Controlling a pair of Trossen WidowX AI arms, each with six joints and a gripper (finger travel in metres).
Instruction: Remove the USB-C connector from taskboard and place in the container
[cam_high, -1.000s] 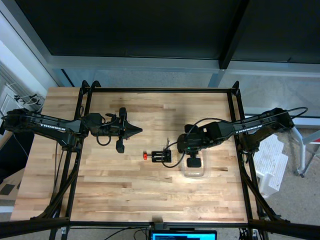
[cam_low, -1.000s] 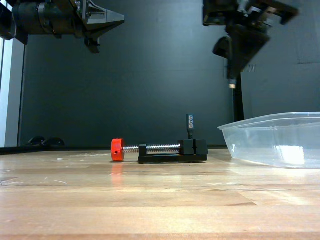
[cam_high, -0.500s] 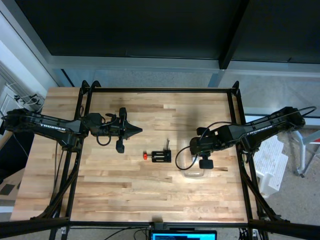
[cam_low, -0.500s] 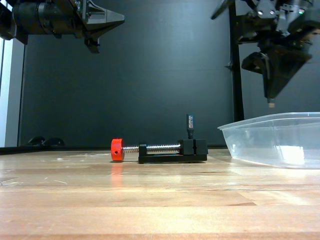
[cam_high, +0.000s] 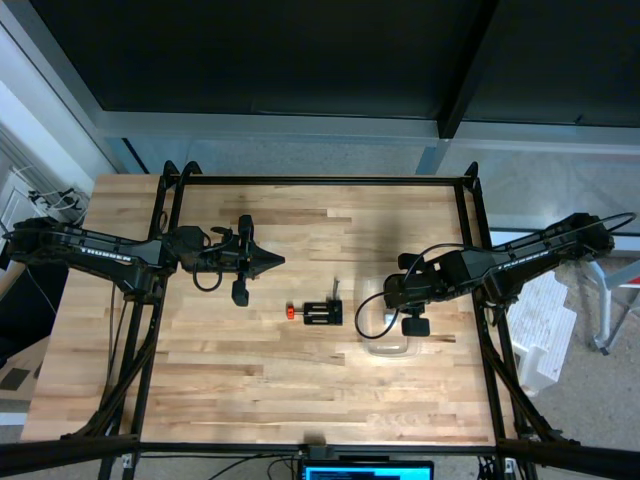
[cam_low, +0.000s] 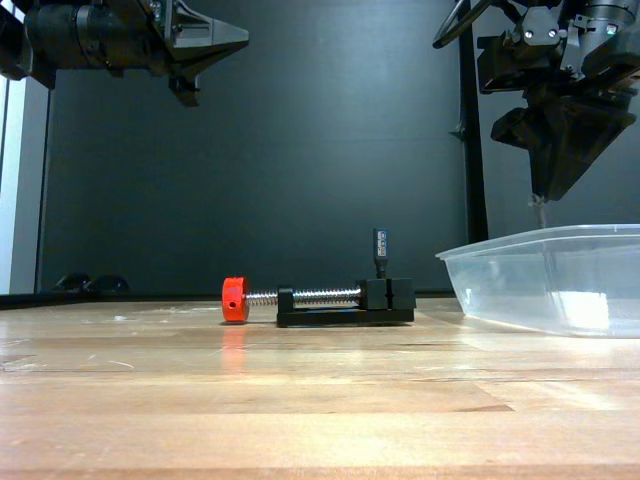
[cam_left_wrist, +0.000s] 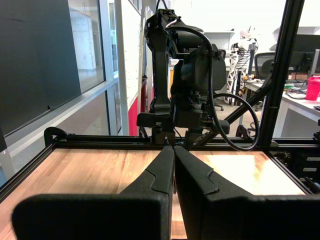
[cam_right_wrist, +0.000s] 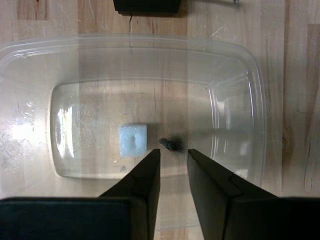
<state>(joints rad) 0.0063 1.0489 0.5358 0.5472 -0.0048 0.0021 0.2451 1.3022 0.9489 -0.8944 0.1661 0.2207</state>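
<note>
Right hand (cam_high: 388, 298) found over the container (cam_high: 385, 348) from high, left hand (cam_high: 275, 261) parked well beyond the taskboard (cam_high: 322, 313). From low, hung just above it. By left wrist, pinched tight. By right wrist, gaped narrowly, empty, USB-C connector (cam_right_wrist: 172, 145) lying inside; best withdrawn straight upward.

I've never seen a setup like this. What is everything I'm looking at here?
Table: one, pale wood, under everything.
Taskboard: one, black block, mid-table.
Knob: one, red-orange, at the taskboard's end toward the left arm.
Upright stick: one, dark, standing on the taskboard.
Container: one, clear tray, beside the taskboard toward the right arm.
Square piece: one, pale, inside the container.
USB-C connector: one, likely the small dark piece next to the square piece.
Left gripper: one, black, shut, high over the table's left side.
Right gripper: one, black, open, empty, above the container.
</note>
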